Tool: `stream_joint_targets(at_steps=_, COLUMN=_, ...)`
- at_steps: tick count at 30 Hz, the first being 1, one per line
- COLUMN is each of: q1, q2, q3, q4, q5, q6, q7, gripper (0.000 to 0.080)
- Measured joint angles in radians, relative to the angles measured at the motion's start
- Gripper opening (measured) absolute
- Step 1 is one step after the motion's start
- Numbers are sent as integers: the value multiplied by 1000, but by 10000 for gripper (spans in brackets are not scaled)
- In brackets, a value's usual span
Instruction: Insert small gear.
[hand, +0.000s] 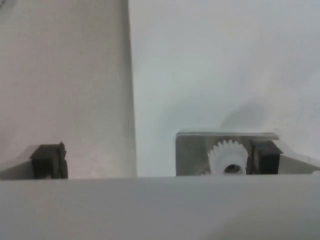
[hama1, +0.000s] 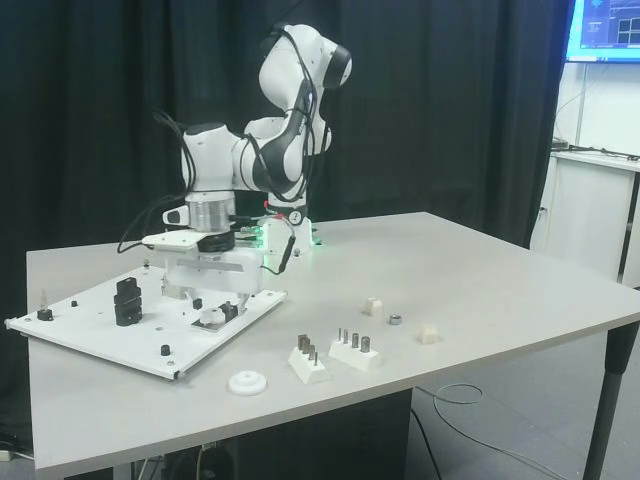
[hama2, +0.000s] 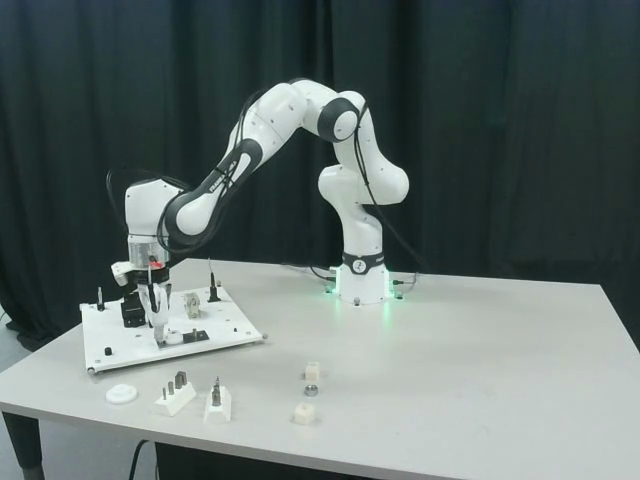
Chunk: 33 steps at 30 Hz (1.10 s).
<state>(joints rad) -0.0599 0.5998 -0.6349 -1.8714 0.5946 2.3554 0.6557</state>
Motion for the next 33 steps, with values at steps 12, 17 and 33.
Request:
stream_joint_targets(at_steps=12, q1=17, q2=-1, q3=-4, q4=-4, q5=-34, q6=-8, q7=32, gripper=800)
stream_joint_targets(at_steps=17, q1=19, q2=2, q3=-4, q4=-8, q5=-34, q6=-8, q7=33, gripper=800)
stream_joint_targets(at_steps=33, q1=19, q2=18, q3=-2, q4=-8, q5=-34, q6=-3, q7=33, gripper=800)
